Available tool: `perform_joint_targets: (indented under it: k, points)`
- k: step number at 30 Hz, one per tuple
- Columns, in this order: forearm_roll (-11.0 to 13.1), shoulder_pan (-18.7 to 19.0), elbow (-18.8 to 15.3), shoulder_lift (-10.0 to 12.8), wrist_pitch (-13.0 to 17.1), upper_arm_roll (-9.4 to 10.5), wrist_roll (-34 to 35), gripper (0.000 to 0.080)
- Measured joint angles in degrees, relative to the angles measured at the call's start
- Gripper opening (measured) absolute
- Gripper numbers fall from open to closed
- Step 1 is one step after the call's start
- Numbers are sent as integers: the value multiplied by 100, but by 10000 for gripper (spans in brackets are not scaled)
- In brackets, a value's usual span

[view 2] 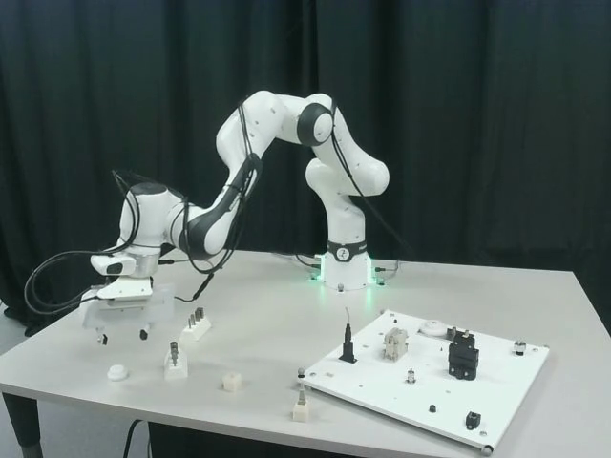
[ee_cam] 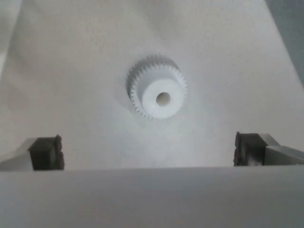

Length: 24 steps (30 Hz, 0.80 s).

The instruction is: Pick medium gear.

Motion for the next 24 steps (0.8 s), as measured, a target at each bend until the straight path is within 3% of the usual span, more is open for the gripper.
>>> perform_joint_targets:
  k: [9,24]
  points:
    - [419,-153,290,322,8,0,-873,800]
    - [667,-187,584,647,0,0,-1547,800]
